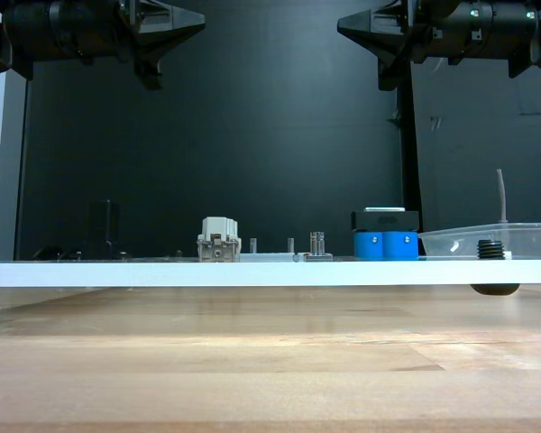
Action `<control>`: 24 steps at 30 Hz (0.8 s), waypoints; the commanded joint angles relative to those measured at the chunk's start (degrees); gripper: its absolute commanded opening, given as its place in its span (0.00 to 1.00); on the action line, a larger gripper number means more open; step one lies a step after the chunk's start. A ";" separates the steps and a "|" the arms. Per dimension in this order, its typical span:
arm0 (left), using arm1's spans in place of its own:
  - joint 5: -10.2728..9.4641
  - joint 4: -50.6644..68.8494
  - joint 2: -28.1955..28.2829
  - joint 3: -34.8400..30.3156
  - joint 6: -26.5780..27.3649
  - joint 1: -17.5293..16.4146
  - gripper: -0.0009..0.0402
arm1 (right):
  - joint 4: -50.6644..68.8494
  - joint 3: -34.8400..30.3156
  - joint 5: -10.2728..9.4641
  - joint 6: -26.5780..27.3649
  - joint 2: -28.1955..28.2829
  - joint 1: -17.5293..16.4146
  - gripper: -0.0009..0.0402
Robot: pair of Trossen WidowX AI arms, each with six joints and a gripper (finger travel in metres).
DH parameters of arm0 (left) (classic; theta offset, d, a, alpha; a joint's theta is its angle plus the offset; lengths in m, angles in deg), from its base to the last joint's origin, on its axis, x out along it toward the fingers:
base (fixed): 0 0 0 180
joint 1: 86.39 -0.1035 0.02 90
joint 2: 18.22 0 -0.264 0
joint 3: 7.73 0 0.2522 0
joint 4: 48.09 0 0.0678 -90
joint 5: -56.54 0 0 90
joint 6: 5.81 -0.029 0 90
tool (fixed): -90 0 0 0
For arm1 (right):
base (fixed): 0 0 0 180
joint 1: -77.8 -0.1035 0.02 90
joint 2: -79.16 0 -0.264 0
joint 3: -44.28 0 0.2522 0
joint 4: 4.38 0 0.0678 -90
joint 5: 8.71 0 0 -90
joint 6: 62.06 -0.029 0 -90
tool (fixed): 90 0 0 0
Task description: Pick the RJ45 connector and install on taskboard
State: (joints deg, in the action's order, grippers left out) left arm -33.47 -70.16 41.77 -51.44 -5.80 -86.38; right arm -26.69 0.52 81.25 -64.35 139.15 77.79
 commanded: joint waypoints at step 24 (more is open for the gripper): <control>0.00 -0.02 0.00 0.00 -0.02 0.00 0.02 | 83.32 -27.43 0.48 6.84 0.00 0.02 0.02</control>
State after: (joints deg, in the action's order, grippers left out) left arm -33.47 -70.16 41.77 -51.44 -5.80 -86.38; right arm 53.46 -25.95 81.65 -58.20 139.15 77.82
